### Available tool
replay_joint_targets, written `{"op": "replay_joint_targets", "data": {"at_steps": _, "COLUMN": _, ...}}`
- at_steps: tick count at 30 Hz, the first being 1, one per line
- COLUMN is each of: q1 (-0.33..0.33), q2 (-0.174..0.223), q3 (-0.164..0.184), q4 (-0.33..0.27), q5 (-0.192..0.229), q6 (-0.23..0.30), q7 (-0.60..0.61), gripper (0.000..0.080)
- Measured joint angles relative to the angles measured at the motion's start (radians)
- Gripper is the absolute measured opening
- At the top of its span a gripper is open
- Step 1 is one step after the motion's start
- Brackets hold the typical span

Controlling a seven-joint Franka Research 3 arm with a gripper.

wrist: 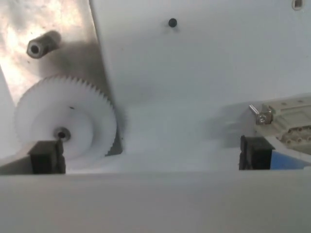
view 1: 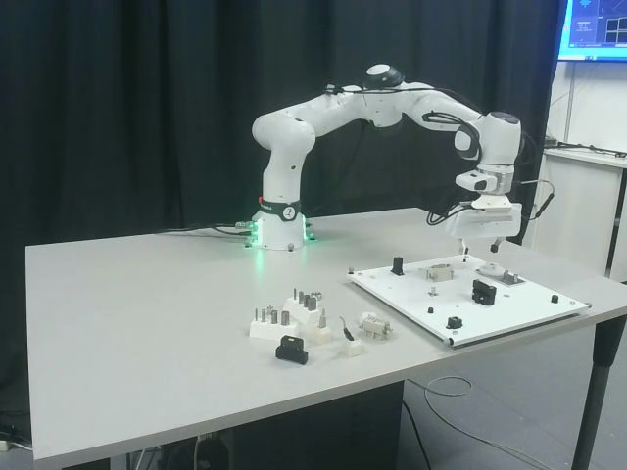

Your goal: Pick medium gear.

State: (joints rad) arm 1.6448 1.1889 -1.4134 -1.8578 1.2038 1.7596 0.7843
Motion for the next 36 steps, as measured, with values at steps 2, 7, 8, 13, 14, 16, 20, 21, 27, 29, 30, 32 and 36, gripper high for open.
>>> {"op": "replay_joint_targets", "data": {"at_steps": 2, "q1": 0.0, "q2": 0.0, "q3": -0.001, "q4": 0.0, "q5": 0.0, "q6": 0.0, "q7": 0.0, "gripper": 0.08}}
{"op": "replay_joint_targets", "data": {"at_steps": 7, "q1": 0.0, "q2": 0.0, "q3": -0.003, "q4": 0.0, "q5": 0.0, "q6": -0.001, "q7": 0.0, "gripper": 0.08}}
{"op": "replay_joint_targets", "data": {"at_steps": 8, "q1": 0.0, "q2": 0.0, "q3": -0.003, "q4": -0.001, "q5": 0.0, "q6": -0.001, "q7": 0.0, "gripper": 0.08}}
{"op": "replay_joint_targets", "data": {"at_steps": 13, "q1": 0.0, "q2": 0.0, "q3": -0.004, "q4": -0.001, "q5": 0.0, "q6": -0.001, "q7": -0.001, "gripper": 0.08}}
{"op": "replay_joint_targets", "data": {"at_steps": 14, "q1": 0.0, "q2": 0.0, "q3": -0.005, "q4": -0.001, "q5": 0.0, "q6": -0.001, "q7": -0.001, "gripper": 0.08}}
{"op": "replay_joint_targets", "data": {"at_steps": 16, "q1": 0.0, "q2": 0.0, "q3": -0.005, "q4": -0.002, "q5": 0.0, "q6": -0.001, "q7": -0.003, "gripper": 0.08}}
{"op": "replay_joint_targets", "data": {"at_steps": 20, "q1": 0.0, "q2": 0.0, "q3": -0.006, "q4": -0.002, "q5": 0.0, "q6": -0.001, "q7": -0.004, "gripper": 0.08}}
{"op": "replay_joint_targets", "data": {"at_steps": 21, "q1": 0.0, "q2": 0.0, "q3": -0.006, "q4": -0.002, "q5": 0.0, "q6": -0.001, "q7": -0.004, "gripper": 0.08}}
{"op": "replay_joint_targets", "data": {"at_steps": 27, "q1": -0.001, "q2": 0.0, "q3": -0.009, "q4": -0.004, "q5": -0.002, "q6": -0.001, "q7": -0.004, "gripper": 0.08}}
{"op": "replay_joint_targets", "data": {"at_steps": 29, "q1": -0.001, "q2": 0.0, "q3": -0.01, "q4": -0.004, "q5": -0.004, "q6": -0.001, "q7": -0.005, "gripper": 0.08}}
{"op": "replay_joint_targets", "data": {"at_steps": 30, "q1": -0.001, "q2": 0.0, "q3": -0.011, "q4": -0.004, "q5": -0.005, "q6": -0.001, "q7": -0.006, "gripper": 0.08}}
{"op": "replay_joint_targets", "data": {"at_steps": 32, "q1": -0.001, "q2": 0.0, "q3": -0.013, "q4": -0.005, "q5": -0.007, "q6": -0.001, "q7": -0.008, "gripper": 0.08}}
{"op": "replay_joint_targets", "data": {"at_steps": 36, "q1": -0.002, "q2": 0.0, "q3": -0.016, "q4": -0.006, "q5": -0.011, "q6": -0.001, "q7": -0.015, "gripper": 0.08}}
